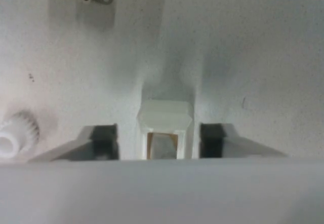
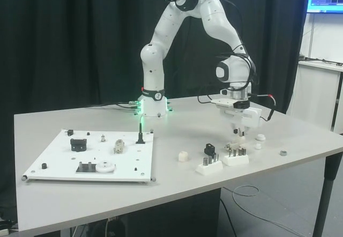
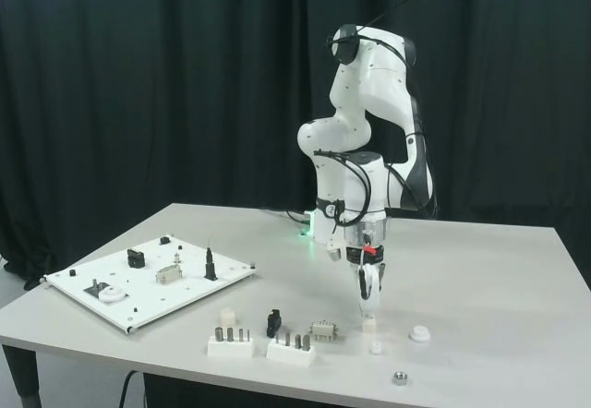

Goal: Pick Ethernet.

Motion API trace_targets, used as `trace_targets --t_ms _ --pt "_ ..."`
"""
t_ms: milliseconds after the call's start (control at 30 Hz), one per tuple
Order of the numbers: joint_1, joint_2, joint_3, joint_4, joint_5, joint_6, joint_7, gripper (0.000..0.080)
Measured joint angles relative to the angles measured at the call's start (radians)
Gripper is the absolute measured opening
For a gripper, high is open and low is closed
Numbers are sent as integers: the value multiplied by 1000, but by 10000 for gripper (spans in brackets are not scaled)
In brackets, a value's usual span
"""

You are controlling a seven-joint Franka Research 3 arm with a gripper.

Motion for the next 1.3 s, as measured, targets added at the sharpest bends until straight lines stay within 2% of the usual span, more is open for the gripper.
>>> trace_targets --t_ms 33,67,233,267,433,467,700,1300 --pt "-2 1 2 1 0 0 0 613" --pt "-4 1 3 2 0 0 0 300" --pt "-19 4 19 7 0 0 0 300" --pt "-22 5 21 8 0 0 0 113" --pt "-34 5 32 13 0 0 0 113" --pt "-36 5 34 14 0 0 0 76" --pt "-47 5 40 25 0 0 -19 76" --pt "-56 -26 20 49 -4 -42 -50 75"
